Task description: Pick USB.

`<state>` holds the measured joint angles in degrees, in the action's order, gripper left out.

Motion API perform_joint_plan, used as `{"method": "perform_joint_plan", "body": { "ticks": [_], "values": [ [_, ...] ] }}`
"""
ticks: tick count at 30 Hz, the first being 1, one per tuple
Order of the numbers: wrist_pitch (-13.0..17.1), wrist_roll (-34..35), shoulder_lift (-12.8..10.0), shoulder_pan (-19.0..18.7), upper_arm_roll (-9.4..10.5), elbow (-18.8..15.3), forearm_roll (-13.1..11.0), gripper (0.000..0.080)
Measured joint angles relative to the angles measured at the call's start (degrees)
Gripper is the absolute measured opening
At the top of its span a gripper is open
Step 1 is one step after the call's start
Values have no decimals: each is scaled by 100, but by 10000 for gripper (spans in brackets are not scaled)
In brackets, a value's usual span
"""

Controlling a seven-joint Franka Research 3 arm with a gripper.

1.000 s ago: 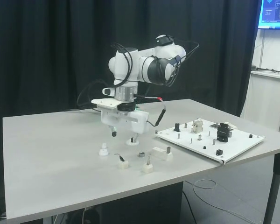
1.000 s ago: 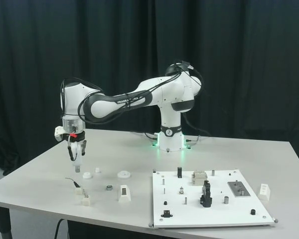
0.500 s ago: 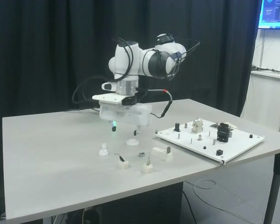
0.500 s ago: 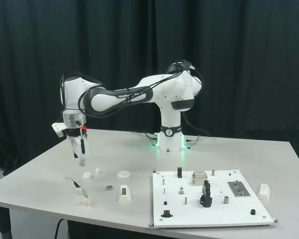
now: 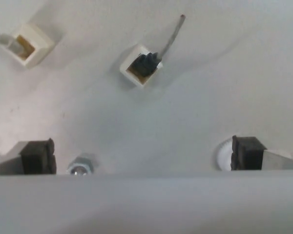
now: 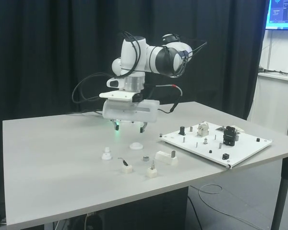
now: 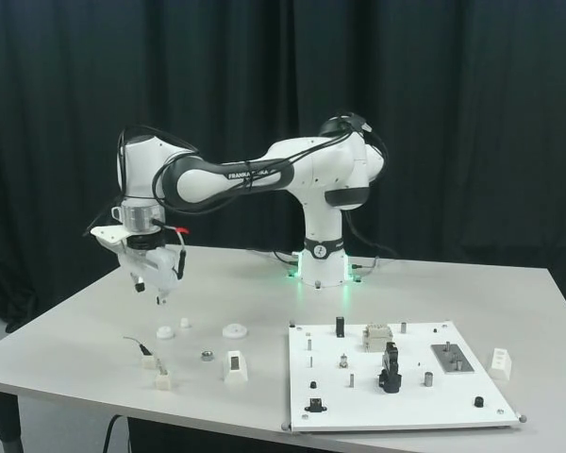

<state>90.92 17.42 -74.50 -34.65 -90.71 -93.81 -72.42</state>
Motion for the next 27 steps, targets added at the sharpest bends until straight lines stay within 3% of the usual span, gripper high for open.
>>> {"method": "perform_joint_plan", "body": {
  "ticks": [15,27],
  "values": [
    [3,-886,0,-77,-170,-59,72,800],
    [16,-2514,1,-225,-312,-246,72,800]
  ]
}}
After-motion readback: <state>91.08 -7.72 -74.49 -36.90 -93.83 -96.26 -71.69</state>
